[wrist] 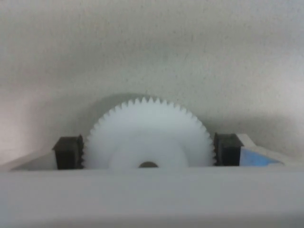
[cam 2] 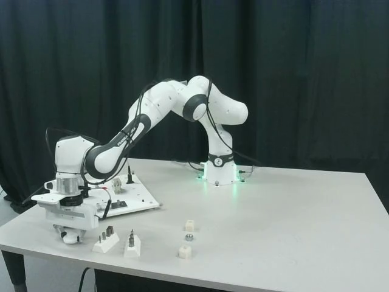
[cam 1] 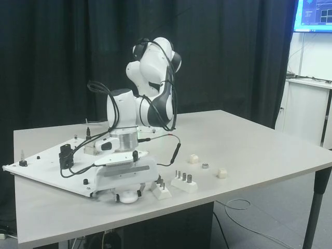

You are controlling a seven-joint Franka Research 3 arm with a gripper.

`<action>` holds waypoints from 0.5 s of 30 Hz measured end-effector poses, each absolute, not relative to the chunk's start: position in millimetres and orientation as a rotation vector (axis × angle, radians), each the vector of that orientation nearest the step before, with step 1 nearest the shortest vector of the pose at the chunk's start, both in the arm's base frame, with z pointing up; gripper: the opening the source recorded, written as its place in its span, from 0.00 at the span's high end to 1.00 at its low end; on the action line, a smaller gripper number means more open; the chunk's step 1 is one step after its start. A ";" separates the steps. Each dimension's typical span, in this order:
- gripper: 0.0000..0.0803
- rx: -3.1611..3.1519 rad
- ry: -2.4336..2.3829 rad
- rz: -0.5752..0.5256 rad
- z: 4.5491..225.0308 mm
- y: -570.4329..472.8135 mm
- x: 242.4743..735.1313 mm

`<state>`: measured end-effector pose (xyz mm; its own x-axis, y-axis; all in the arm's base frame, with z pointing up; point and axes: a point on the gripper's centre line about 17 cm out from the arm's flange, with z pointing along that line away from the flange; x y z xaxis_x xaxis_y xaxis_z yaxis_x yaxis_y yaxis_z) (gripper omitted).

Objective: Insert large gear.

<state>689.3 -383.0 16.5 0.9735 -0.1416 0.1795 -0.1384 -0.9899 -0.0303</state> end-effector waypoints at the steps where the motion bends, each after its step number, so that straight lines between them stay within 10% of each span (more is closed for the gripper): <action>1: 0.25 -3.102 0.225 -0.283 18.0 -383.3 689.6; 15: 0.26 -3.095 0.263 -0.269 33.2 -386.5 692.4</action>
<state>692.4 -386.5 33.2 0.9709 -0.1696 0.1691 -0.1654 -0.9855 -0.0384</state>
